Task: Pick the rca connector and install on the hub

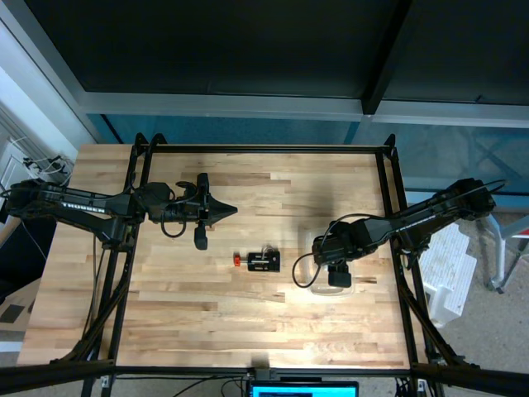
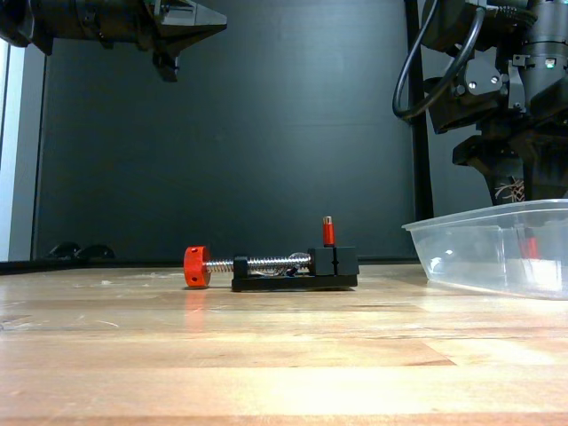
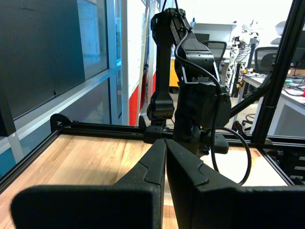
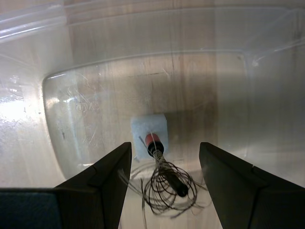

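Rca connector (image 4: 162, 164) lies ungrasped below the spread jaws of the right tool (image 4: 164, 144), in the clear tray (image 4: 57, 28) beside a white cube (image 4: 148, 126). The hub (image 1: 264, 263) stands well apart on the table (image 1: 207, 314). The left tool (image 1: 231, 210), closed, hangs parked. Grasp and install are both undone.

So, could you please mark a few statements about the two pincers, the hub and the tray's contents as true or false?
1. The right pincer is open above the clear plastic tray. True.
2. The right pincer is gripping the rca connector. False: the connector lies loose in the tray, its red end by a small white cube.
3. The left pincer is shut and held away from the hub. True.
4. The hub sits inside the tray. False: it stands on the wooden table, outside the tray.
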Motion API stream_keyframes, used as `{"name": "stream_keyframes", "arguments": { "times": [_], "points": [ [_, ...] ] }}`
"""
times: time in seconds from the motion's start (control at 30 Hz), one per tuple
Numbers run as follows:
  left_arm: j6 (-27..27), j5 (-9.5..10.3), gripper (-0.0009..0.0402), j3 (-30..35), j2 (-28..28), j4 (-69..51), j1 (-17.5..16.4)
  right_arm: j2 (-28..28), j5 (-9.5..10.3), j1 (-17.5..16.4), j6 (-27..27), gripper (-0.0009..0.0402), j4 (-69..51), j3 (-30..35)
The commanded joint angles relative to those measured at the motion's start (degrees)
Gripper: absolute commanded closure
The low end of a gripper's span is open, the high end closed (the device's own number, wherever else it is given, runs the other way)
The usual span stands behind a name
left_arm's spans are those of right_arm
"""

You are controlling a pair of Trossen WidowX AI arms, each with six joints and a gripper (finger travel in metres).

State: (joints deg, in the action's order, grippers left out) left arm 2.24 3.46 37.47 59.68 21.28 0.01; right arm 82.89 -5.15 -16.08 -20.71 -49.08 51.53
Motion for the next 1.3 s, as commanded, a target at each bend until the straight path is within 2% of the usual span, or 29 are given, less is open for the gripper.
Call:
{"name": "stream_keyframes", "arguments": {
  "times": [0.03, 0.27, 0.4, 0.93, 1.3],
  "points": [
    [0.0, 0.0, 0.0393, 0.0, 0.0, 0.0, 0.0, 0.9, 0.04, -0.2, 0.1, 0.0197, 0.6, 0.0],
    [0.0, 0.0, 0.0393, 0.0, 0.0, 0.0, 0.0, 2.1, -0.09, -0.8, 0.2, 0.0197, 0.7, 0.0],
    [0.0, 0.0, 0.0393, 0.0, 0.0, 0.0, 0.0, 2.1, -1.33, -1.2, 0.2, 0.0197, 0.8, -0.6],
    [0.0, 0.0, 0.0393, 0.0, 0.0, 0.0, 0.0, 2.1, -1.33, -2.0, 0.1, 0.0199, 4.7, -3.1],
    [0.0, 0.0, 0.0393, 0.0, 0.0, 0.0, 0.0, 2.1, -1.07, -2.2, 0.2, 0.0274, 5.2, -3.7]
  ]
}}
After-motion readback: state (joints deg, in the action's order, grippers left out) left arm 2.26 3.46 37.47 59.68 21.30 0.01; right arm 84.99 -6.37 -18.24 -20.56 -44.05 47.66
